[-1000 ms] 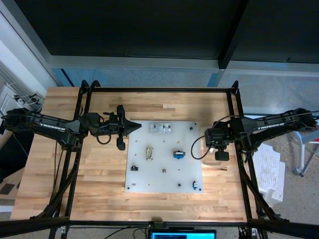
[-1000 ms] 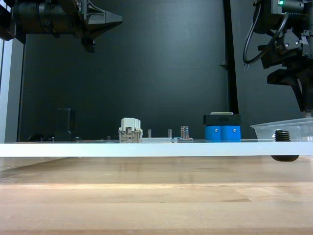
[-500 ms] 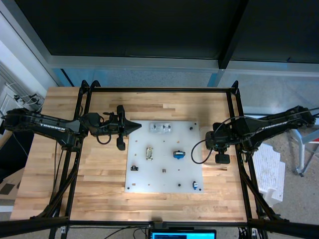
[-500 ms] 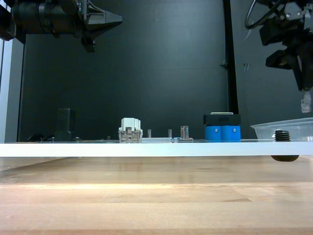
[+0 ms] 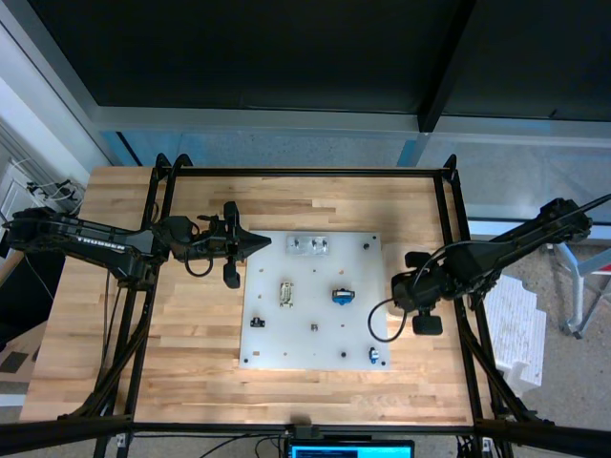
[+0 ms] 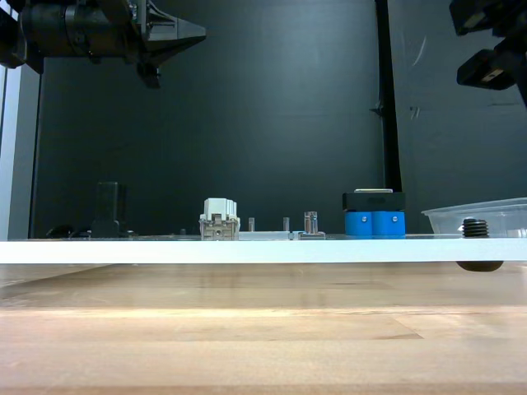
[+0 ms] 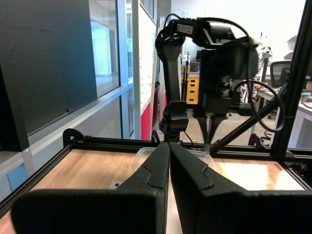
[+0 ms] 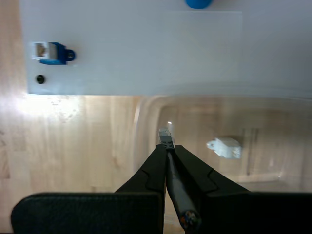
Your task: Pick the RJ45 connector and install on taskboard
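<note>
well, my right tool [image 8: 166, 147] hangs over the clear tray [image 8: 140, 117] just beside the taskboard [image 8: 146, 48], pinched tight on the dark cable [image 8: 176, 195] behind the rj45 connector [image 8: 165, 131], which pokes out past the tips. my left tool [image 7: 169, 146] hovers at the board's far left corner, closed and empty.

Right gripper's [image 8: 166, 147] jaws and RJ45 connector [image 8: 165, 132] beyond low view's right edge; left gripper's [image 6: 202, 34] arm beyond left.
</note>
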You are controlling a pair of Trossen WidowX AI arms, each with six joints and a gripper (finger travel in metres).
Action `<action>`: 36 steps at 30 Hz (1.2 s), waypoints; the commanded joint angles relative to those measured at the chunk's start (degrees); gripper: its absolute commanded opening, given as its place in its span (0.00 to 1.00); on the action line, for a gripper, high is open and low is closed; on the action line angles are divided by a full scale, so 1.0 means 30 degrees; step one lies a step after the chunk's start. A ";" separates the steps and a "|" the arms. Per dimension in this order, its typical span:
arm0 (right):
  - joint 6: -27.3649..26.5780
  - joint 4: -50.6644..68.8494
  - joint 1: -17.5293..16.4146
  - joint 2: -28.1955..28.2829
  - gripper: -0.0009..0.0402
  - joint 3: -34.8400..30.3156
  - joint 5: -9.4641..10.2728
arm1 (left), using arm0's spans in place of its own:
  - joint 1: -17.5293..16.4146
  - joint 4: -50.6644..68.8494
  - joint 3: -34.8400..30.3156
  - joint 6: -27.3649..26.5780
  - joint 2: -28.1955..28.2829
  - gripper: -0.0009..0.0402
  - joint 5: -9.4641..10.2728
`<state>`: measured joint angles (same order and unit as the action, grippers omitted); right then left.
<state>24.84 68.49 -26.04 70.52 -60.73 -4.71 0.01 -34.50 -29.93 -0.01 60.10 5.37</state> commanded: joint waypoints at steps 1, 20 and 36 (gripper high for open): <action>0.0306 -0.0029 -0.0612 0.0831 0.02 -0.0510 -0.0007 | 0.0000 -0.0007 -0.0007 0.0000 0.0007 0.02 0.0000; 0.2659 -0.0211 -0.2922 0.5581 0.02 -0.4546 -0.0022 | -0.0007 -0.0007 -0.0007 0.0000 0.0000 0.02 0.0000; 0.3089 -0.0903 -0.3322 0.8539 0.02 -0.6863 -0.0080 | 0.0000 -0.0007 -0.0007 0.0000 0.0000 0.02 -0.0007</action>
<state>33.82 66.02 -35.94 95.68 -81.10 -4.93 0.01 -34.50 -29.93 -0.01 60.10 5.37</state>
